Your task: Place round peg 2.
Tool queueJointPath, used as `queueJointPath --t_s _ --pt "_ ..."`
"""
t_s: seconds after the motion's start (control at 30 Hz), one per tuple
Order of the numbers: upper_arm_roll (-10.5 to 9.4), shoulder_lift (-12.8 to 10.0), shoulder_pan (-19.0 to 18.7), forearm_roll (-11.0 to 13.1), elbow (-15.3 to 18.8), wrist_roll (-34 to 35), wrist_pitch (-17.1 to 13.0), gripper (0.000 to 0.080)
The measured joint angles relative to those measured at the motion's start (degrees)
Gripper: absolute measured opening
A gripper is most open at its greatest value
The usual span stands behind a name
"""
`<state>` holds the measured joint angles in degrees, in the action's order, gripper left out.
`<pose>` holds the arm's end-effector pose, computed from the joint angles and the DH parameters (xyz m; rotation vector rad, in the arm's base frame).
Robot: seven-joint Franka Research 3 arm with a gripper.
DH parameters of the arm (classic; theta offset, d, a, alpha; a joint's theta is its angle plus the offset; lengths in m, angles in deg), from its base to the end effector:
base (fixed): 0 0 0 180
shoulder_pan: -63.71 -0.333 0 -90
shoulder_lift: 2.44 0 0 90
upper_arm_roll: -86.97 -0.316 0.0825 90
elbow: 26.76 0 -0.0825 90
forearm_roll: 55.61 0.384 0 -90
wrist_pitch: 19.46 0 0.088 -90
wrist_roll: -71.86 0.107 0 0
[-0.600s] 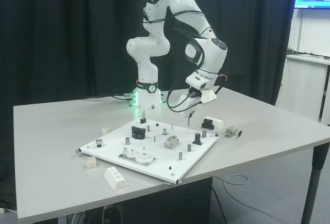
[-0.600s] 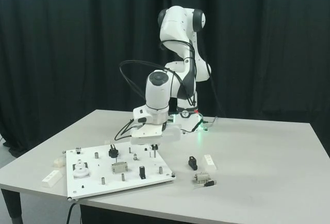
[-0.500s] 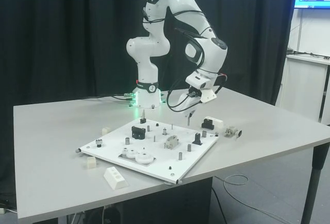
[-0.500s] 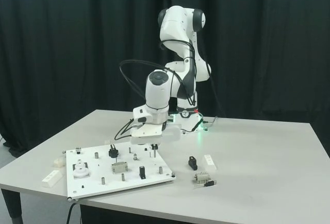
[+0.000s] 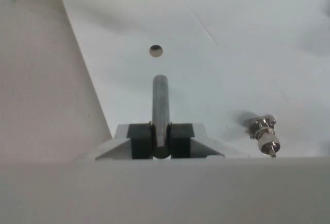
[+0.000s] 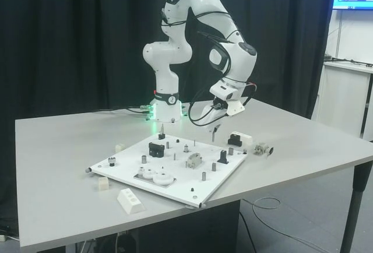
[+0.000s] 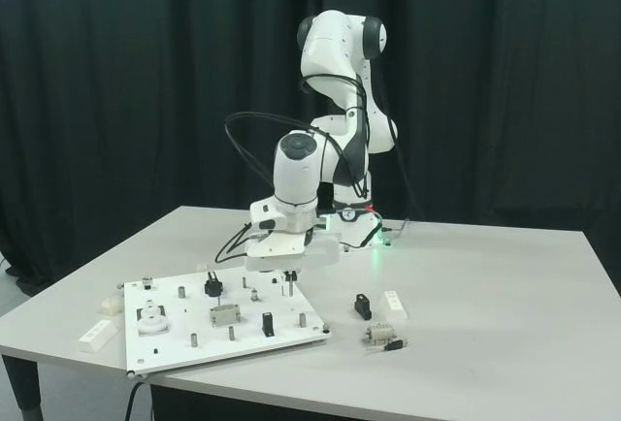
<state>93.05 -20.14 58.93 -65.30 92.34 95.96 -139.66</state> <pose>0.5518 -0.0203 0.2595 2.8589 -0.4855 -0.3662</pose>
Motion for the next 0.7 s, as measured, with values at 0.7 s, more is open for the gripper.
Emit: queueJointPath --t_s 0.7 --pt "0.01 -0.14 0.0 0.0 0.0 0.0 -0.61 0.007"
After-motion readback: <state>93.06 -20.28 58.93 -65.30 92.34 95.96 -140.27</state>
